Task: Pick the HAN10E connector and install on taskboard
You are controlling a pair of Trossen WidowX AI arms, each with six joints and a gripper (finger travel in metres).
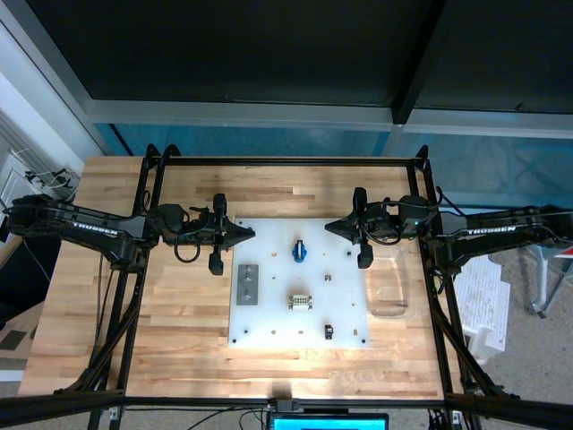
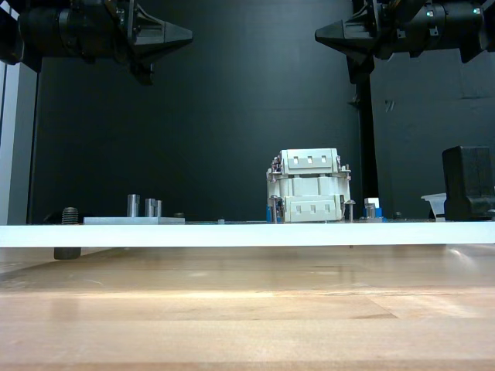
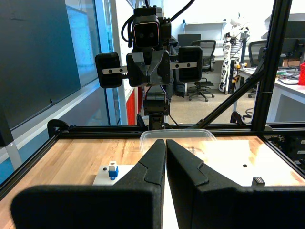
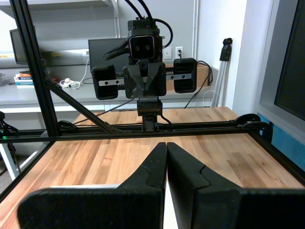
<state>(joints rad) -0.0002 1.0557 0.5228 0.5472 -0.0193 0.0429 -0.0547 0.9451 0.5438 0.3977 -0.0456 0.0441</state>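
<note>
Closed left end effector (image 1: 251,235) and closed right end effector (image 1: 329,227) hover above taskboard (image 1: 269,324).

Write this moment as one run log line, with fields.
left end effector: shut, raised near taskboard far-left corner | right end effector: shut, raised near far-right corner | HAN10E connector: on taskboard, not held

The high view looks down and away from above the near edge of the tabletop (image 1: 89,296), far enough off to hold the whole taskboard (image 1: 269,331) and both arms; the low view sits at that same edge at tabletop height, close in, facing level across the board; both share the HAN10E connector (image 1: 300,302); each wrist view looks along its own closed fingers, the left gripper (image 3: 165,141) facing the right arm, the right gripper (image 4: 167,144) facing the left arm, both raised above the board's far edge.
</note>
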